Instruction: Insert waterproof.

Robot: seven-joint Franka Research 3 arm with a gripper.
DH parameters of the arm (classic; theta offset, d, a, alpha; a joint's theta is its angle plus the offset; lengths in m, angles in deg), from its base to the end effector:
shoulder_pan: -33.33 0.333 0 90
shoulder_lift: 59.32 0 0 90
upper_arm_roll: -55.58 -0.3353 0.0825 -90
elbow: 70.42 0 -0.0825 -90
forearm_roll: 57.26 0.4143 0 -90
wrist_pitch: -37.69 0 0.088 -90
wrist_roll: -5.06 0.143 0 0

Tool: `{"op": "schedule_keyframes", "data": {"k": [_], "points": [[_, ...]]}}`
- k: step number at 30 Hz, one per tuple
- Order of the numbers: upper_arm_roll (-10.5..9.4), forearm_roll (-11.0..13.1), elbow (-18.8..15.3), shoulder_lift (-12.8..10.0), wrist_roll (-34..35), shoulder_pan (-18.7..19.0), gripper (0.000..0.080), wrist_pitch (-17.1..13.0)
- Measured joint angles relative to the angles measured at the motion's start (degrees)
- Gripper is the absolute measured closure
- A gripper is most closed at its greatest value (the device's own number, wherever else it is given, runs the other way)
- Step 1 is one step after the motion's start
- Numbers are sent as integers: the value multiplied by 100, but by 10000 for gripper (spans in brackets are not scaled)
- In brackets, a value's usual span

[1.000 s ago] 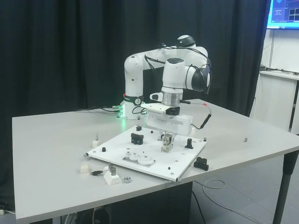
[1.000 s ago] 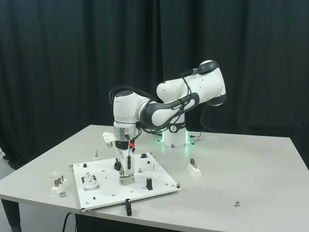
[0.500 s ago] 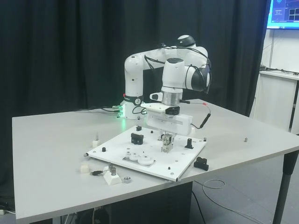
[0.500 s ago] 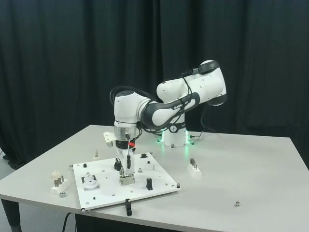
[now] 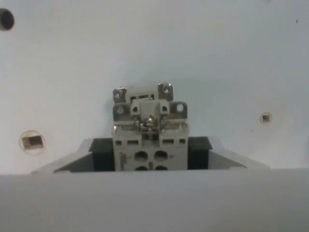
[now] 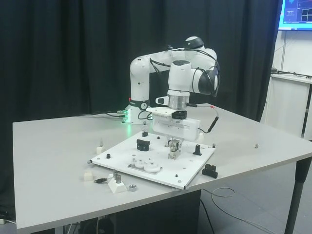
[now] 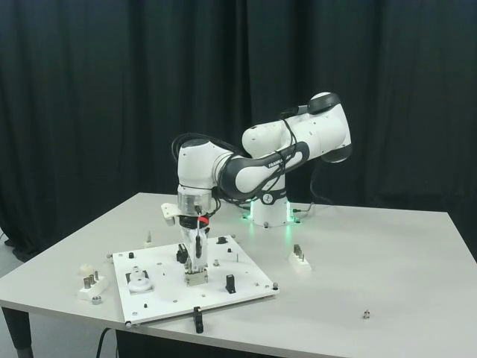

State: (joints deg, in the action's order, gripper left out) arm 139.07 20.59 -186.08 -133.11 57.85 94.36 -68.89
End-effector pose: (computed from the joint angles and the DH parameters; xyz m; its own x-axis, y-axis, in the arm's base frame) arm 0.6015 -0.1069 0.2071 -0.2619 -0.9642 0.0421 -0.9642 0.2596 -0.0540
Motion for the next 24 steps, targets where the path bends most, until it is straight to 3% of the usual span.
{"op": "schedule_keyframes", "data": {"k": [24], "points": [[-22, 95, -128, 7, -283, 83, 493, -209]]}}
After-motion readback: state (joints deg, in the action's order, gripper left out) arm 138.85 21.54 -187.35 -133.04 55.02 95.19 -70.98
